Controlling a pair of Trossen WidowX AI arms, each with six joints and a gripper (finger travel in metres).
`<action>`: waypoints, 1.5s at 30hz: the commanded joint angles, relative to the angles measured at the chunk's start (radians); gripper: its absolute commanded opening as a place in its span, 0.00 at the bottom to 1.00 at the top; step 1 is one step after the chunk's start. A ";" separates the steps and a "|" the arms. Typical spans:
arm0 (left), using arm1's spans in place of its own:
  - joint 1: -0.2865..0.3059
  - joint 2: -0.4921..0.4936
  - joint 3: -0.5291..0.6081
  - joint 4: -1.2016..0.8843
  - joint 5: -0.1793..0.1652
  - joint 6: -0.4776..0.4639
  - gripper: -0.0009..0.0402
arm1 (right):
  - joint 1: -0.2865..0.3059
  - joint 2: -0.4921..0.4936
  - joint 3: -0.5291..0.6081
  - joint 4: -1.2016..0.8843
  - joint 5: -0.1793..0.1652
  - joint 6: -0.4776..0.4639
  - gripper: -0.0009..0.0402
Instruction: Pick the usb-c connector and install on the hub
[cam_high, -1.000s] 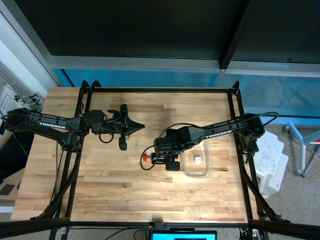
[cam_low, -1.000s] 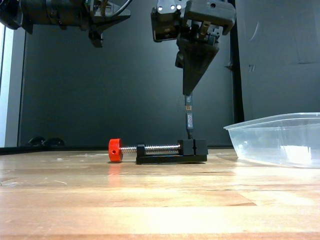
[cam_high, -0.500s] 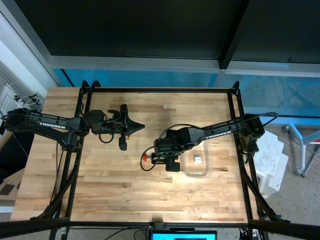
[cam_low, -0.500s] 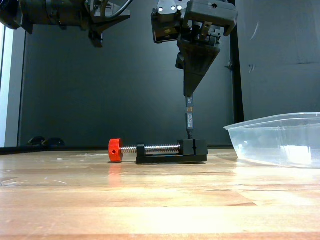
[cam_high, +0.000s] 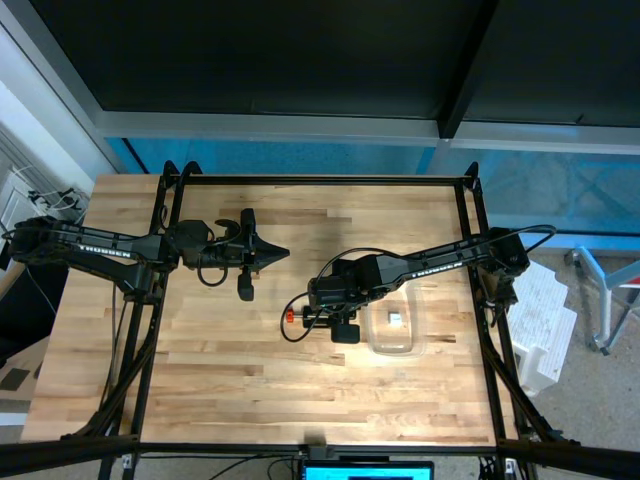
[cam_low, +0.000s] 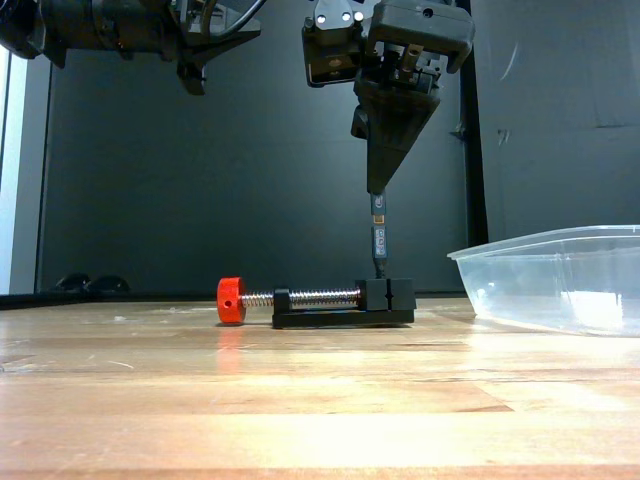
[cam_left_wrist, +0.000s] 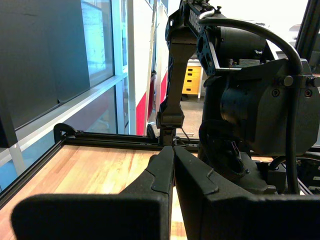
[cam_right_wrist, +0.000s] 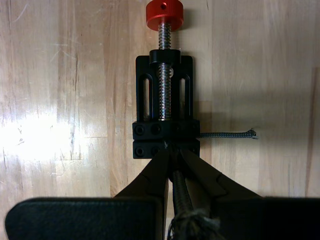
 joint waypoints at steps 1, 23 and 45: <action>0.000 0.000 0.000 0.000 0.000 0.000 0.02 | 0.000 0.000 0.000 0.001 0.000 0.000 0.02; 0.000 0.000 0.000 0.000 0.000 0.000 0.02 | -0.002 0.000 -0.007 0.009 0.007 -0.003 0.02; 0.000 0.000 0.000 0.000 0.000 0.000 0.02 | -0.002 0.000 -0.017 0.011 0.007 0.000 0.02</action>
